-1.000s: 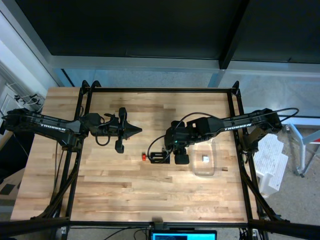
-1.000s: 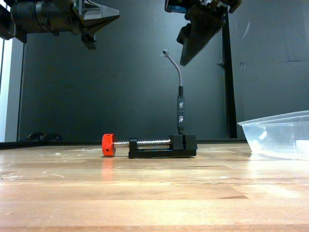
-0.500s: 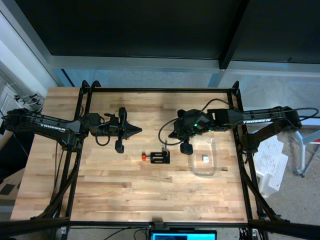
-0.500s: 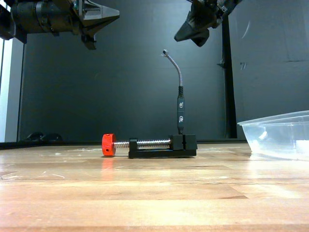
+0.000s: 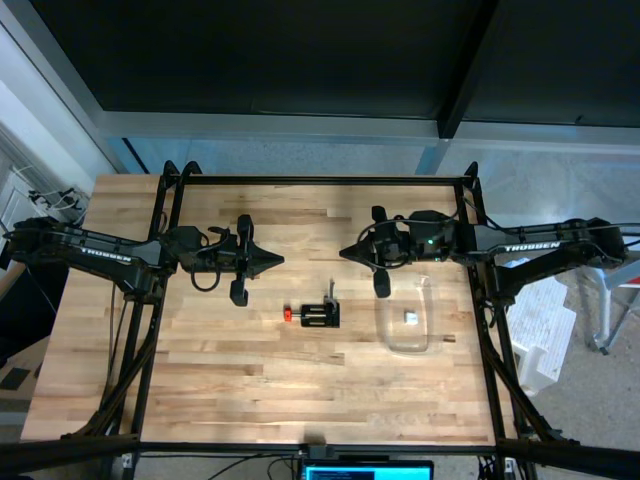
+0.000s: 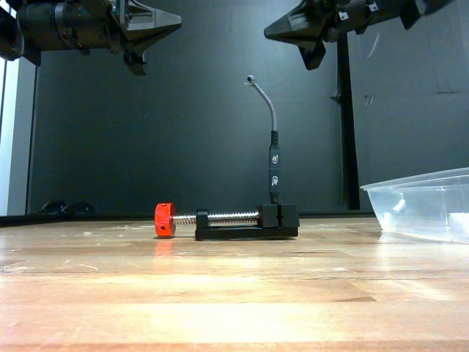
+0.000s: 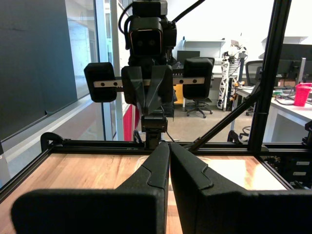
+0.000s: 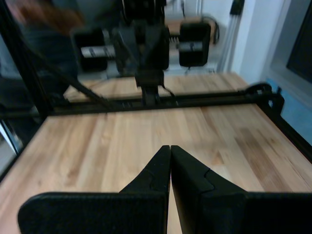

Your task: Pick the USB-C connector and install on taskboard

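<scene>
Both arms stretched level above the tabletop [image 6: 220, 293], left tool [image 5: 281, 261] and right tool [image 5: 343, 252] pinched together empty, tips facing; connector [image 6: 273, 165] stood unheld on vise [image 6: 245, 221].

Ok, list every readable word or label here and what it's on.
"TROSSEN": left arm; left gripper shut, high over the table.
"TROSSEN": right arm; right gripper shut, high, beyond the vise.
White marks on connector, standing on vise: too small to read.

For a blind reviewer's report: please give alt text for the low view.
The connector stands upright on the vise with nothing holding it, its cable curving upward. The left claw and the right claw hang high above, both shut and empty. The tray sits at the right.
</scene>
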